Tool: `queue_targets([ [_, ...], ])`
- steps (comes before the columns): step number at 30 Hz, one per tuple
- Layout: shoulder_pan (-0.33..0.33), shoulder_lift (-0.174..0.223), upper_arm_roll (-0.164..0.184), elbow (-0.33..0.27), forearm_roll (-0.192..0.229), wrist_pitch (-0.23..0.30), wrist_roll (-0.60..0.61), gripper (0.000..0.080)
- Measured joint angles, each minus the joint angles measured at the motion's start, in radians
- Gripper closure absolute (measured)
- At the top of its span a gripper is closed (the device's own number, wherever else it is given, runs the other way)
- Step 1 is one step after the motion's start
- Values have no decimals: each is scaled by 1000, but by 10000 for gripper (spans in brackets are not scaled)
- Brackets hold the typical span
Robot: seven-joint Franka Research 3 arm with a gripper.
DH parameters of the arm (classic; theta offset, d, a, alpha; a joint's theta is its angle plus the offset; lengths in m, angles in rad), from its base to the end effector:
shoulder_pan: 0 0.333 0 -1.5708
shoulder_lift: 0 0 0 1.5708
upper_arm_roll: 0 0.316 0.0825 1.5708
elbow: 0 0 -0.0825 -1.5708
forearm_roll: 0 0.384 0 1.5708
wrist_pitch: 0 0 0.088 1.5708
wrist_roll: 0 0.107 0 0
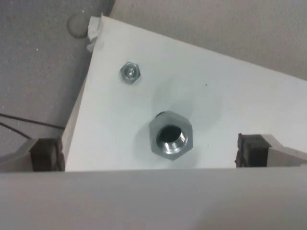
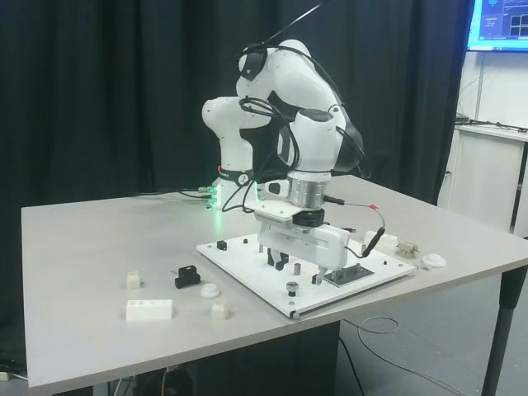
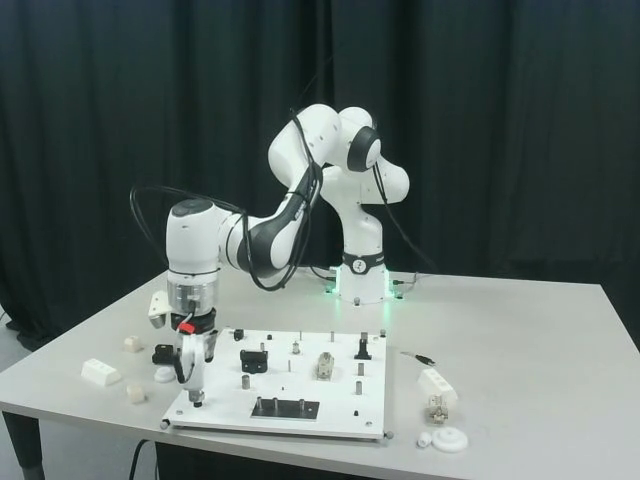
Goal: Remove bolt 4.
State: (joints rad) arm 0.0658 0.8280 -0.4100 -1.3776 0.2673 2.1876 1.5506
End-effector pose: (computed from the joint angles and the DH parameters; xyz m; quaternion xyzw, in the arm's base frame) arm 0.7166 -0.1762 0.2498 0.5742 -0.8175 0.0424 0.0159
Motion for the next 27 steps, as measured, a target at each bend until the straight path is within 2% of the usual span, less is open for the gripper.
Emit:
queue_targets([
  [17,-18,-1,27,-44,26,69,-22,3],
  [27,-20,-2,29,-74,38,105,-49,3],
])
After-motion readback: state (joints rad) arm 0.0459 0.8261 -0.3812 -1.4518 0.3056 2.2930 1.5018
